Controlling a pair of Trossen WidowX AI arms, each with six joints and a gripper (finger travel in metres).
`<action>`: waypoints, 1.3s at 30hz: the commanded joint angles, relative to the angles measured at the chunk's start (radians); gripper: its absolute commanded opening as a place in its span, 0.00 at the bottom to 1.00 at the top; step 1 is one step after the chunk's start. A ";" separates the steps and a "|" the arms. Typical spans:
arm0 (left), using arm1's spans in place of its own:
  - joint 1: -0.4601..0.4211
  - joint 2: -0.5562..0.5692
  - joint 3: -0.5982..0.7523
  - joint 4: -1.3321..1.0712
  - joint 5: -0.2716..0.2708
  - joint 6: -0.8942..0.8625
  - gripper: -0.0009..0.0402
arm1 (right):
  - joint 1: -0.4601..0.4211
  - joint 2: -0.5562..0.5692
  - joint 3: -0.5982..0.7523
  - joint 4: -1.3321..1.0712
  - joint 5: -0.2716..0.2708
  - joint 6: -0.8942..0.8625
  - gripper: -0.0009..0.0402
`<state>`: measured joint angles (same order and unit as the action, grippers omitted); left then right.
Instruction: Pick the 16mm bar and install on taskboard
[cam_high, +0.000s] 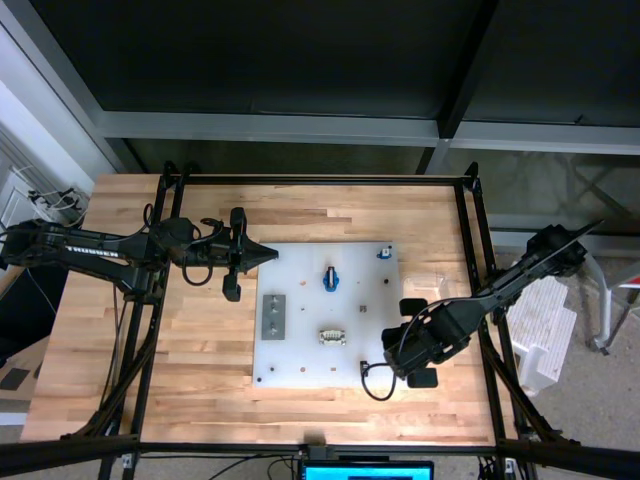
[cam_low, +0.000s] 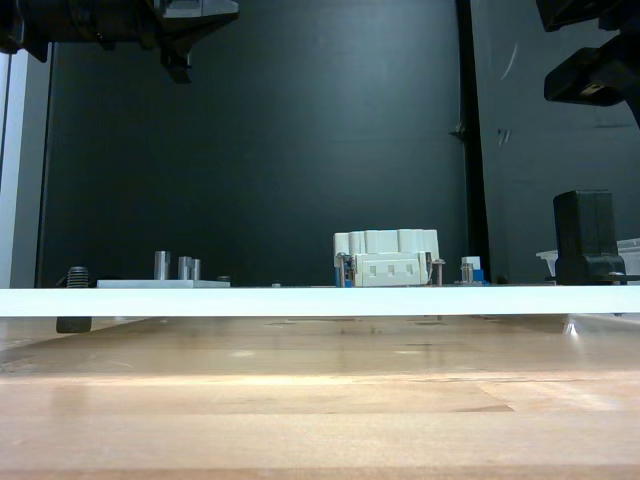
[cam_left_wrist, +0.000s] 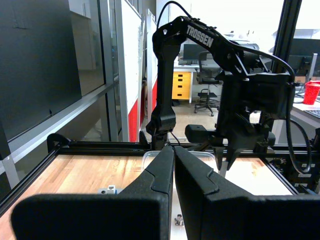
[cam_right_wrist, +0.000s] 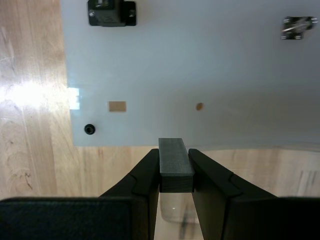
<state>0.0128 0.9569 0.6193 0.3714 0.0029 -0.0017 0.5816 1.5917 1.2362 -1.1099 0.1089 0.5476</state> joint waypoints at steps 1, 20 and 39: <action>0.000 0.000 0.000 0.000 0.000 0.000 0.02 | 0.007 0.024 0.024 0.002 0.001 0.000 0.05; 0.000 0.000 0.000 0.000 0.000 0.000 0.02 | 0.037 0.100 0.051 0.043 -0.003 0.051 0.05; 0.000 0.000 0.000 0.000 0.000 0.000 0.02 | 0.061 0.165 0.058 0.092 -0.005 0.069 0.05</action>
<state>0.0128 0.9569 0.6197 0.3717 0.0029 -0.0017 0.6415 1.7535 1.2926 -1.0191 0.1032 0.6163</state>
